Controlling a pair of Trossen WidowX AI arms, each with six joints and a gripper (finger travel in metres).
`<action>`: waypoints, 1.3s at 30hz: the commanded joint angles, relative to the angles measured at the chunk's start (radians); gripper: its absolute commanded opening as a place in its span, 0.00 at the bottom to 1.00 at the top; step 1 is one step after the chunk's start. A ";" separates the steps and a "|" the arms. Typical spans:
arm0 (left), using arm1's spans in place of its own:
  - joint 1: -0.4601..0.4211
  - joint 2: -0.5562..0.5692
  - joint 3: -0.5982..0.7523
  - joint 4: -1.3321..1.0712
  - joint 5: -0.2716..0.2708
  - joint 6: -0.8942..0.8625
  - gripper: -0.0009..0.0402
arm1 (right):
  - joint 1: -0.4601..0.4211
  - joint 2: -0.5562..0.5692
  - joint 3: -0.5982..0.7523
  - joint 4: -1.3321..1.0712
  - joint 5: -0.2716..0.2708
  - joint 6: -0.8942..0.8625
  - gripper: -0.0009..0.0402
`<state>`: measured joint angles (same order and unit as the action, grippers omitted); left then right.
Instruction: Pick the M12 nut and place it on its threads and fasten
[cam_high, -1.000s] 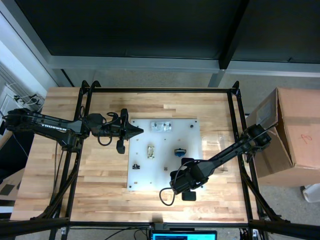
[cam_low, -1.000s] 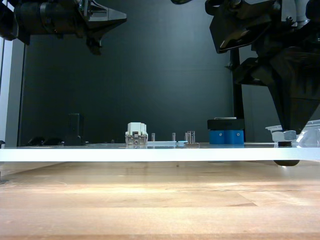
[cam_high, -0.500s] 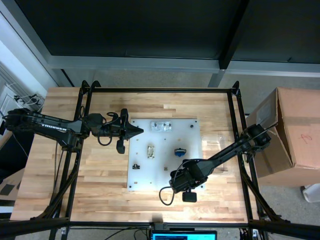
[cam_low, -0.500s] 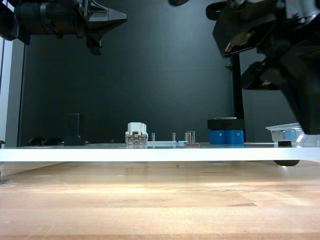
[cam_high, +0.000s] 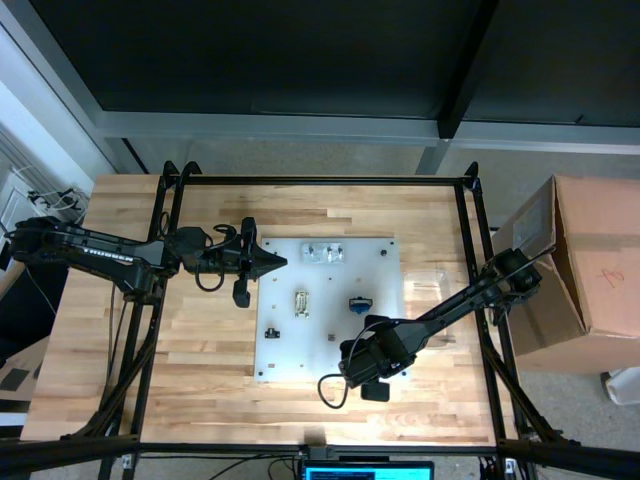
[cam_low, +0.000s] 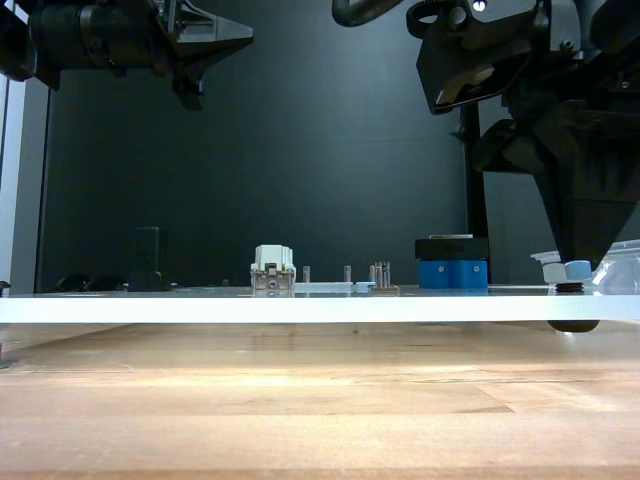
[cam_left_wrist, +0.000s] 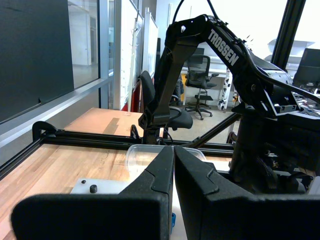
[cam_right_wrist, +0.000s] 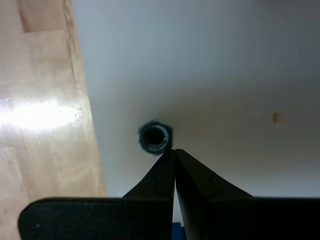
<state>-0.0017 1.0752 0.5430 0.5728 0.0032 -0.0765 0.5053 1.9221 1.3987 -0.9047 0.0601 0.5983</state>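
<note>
**A:** What is being shown in the right wrist view?

**B:** The right hand (cam_right_wrist: 174, 151) is being held shut, fingertips pressed together, and nothing is being gripped. The nut (cam_right_wrist: 155, 136) is being shown lying flat on the white board (cam_right_wrist: 225, 70), close to the board's edge by the table (cam_right_wrist: 45, 125). It is sitting just beside the fingertips, perhaps touching them. Its bore is being pointed straight up along the hand's line.

**A:** And in the low view?

**B:** The nut is being shown on top of the black stud (cam_low: 572, 288), so it is being judged to be on its stud. It is not being judged run fully down, since black is being left visible beneath it. The right hand's tip is being held just above it. The left hand (cam_low: 245, 38) is being held high, well apart from it.

**A:** The left wrist view?

**B:** The left hand's fingers are being shown closed together, empty. The clear tray (cam_left_wrist: 145, 152) is being seen beyond them.

**A:** The high view?

**B:** The nut is being hidden under the right arm, near the board's near right edge. The left hand is being held at the board's far left edge. The right hand is by far the nearer. The coming move is being judged to turn on the nut lying sideways of the shut tips, about an upright axis.
</note>
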 joint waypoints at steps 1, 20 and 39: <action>0.000 0.000 0.000 0.001 0.000 0.000 0.02 | -0.001 0.000 0.000 0.027 -0.158 -0.005 0.02; 0.000 0.000 0.000 0.000 0.000 0.000 0.02 | 0.000 0.005 0.022 -0.054 0.090 0.023 0.02; 0.000 0.000 0.000 -0.001 0.000 0.000 0.02 | 0.001 0.011 0.027 -0.060 0.084 -0.011 0.02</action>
<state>-0.0017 1.0748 0.5430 0.5732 0.0032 -0.0765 0.5053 1.9347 1.4250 -0.9668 0.1364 0.5751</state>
